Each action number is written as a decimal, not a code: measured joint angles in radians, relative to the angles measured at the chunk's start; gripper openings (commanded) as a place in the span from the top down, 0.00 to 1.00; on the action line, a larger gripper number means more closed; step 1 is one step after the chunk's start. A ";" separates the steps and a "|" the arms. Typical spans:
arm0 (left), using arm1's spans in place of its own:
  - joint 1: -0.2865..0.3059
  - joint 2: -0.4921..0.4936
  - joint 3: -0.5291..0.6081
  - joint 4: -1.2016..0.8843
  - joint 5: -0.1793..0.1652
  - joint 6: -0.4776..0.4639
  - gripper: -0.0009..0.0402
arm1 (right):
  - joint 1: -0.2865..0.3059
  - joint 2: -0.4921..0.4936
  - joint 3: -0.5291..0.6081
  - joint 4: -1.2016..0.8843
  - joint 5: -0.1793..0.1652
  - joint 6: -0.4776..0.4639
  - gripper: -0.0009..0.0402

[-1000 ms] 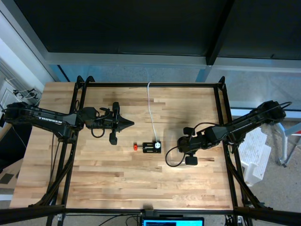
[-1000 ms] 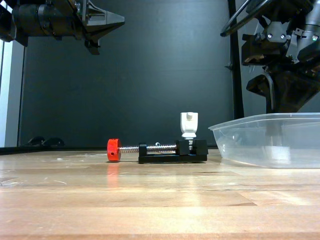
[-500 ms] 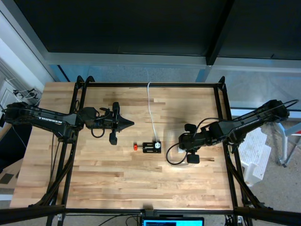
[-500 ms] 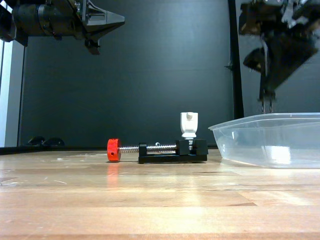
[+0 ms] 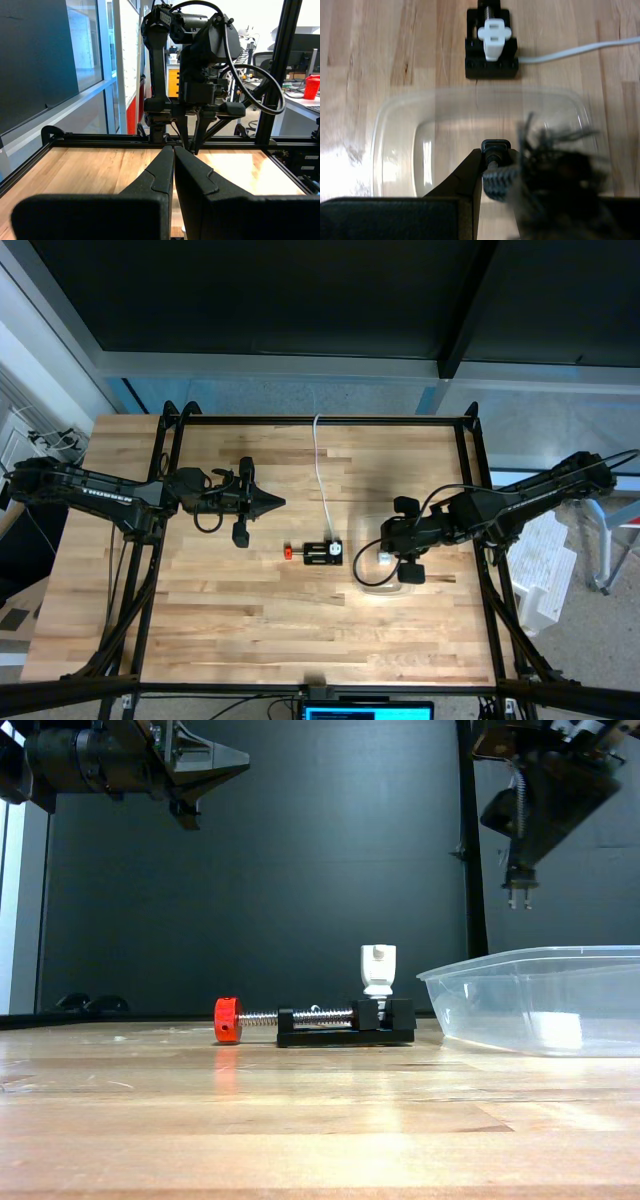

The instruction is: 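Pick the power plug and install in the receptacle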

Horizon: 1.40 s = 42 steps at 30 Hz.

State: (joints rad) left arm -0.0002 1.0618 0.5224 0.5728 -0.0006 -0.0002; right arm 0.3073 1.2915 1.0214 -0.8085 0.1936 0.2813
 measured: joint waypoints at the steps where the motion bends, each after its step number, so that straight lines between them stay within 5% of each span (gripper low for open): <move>1: 0.000 0.000 0.000 0.000 0.000 0.000 0.98 | -0.004 0.014 0.013 0.002 0.000 -0.001 0.98; 14: 0.000 0.000 0.000 0.000 0.000 0.000 0.98 | -0.072 0.248 0.227 0.019 -0.004 -0.045 0.98; 23: 0.000 0.000 0.000 0.000 0.000 0.000 0.98 | -0.109 0.374 0.331 0.038 -0.039 -0.079 0.98; 42: 0.000 0.000 0.000 0.000 0.000 0.000 0.98 | -0.124 0.455 0.346 0.095 -0.059 -0.108 0.98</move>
State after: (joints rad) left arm -0.0002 1.0618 0.5228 0.5728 -0.0006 -0.0006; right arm 0.1829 1.7470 1.3670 -0.7136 0.1345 0.1730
